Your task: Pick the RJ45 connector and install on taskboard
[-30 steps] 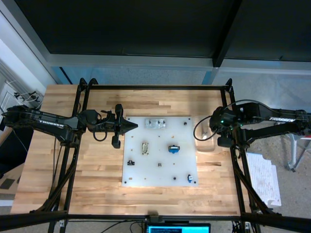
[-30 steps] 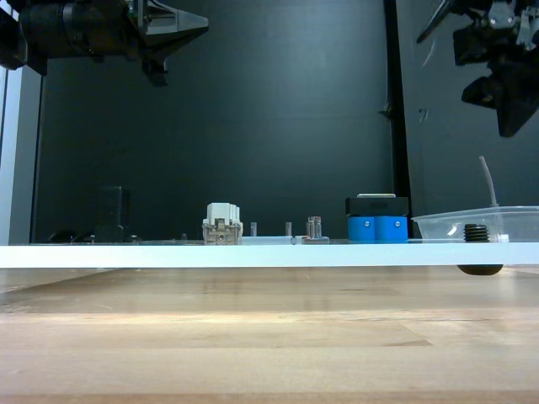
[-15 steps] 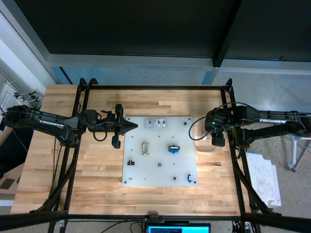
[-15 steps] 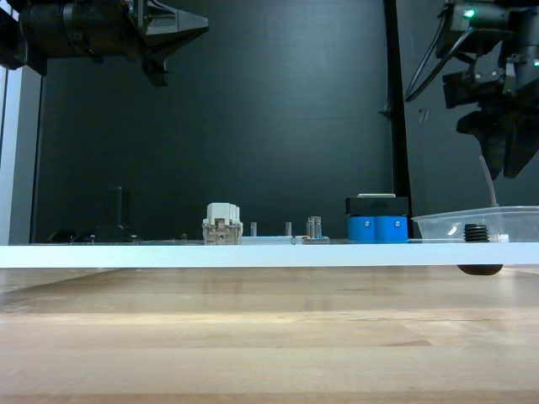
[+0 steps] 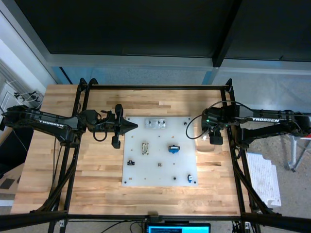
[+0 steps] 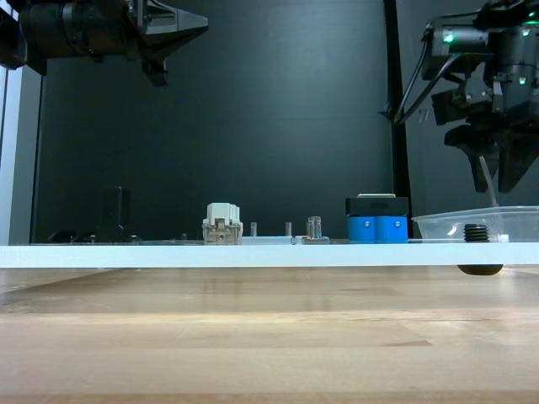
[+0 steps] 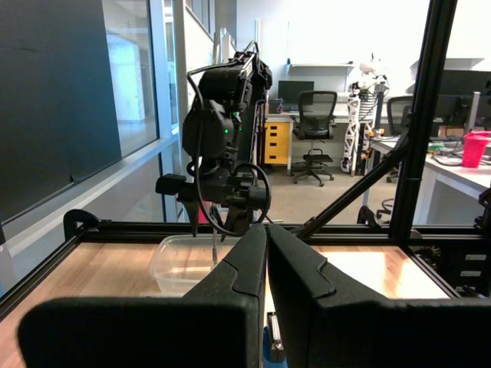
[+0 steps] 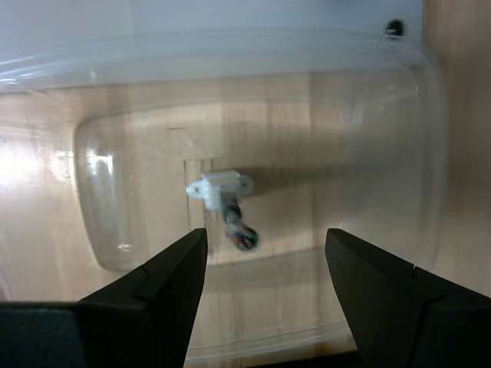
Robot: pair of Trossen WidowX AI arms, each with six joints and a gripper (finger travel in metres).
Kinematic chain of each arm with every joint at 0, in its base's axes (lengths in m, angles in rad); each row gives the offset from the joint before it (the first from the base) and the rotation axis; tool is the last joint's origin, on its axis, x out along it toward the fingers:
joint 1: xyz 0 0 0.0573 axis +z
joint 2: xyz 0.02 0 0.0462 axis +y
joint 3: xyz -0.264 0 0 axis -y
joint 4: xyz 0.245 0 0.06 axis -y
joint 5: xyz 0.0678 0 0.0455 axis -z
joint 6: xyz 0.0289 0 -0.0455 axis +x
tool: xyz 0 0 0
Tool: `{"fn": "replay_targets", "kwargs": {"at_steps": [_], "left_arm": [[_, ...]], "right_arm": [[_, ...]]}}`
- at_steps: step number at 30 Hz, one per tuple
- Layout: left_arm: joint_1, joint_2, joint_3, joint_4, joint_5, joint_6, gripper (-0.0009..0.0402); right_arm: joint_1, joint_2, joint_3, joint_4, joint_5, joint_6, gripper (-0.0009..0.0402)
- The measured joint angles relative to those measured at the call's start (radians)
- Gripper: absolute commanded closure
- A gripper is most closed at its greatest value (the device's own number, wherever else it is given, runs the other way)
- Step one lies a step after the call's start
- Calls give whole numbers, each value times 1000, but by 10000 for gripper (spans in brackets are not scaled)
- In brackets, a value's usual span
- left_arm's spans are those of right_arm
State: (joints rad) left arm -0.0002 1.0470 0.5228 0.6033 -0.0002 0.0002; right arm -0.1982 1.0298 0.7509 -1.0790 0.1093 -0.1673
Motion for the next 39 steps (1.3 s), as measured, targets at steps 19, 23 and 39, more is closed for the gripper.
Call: {"fn": "replay_targets", "kwargs": {"at_steps": [19,23,39], "left_arm": [[0,0,0,0,0,0,393],[0,0,0,0,0,0,393],[0,0,0,0,0,0,393]], "right_arm": [[-23,68,-20,51,-26,-52,179],[-23,95,-21,53,-25,-52,189],[-23,130,-19,70,-24,-54,284]]}}
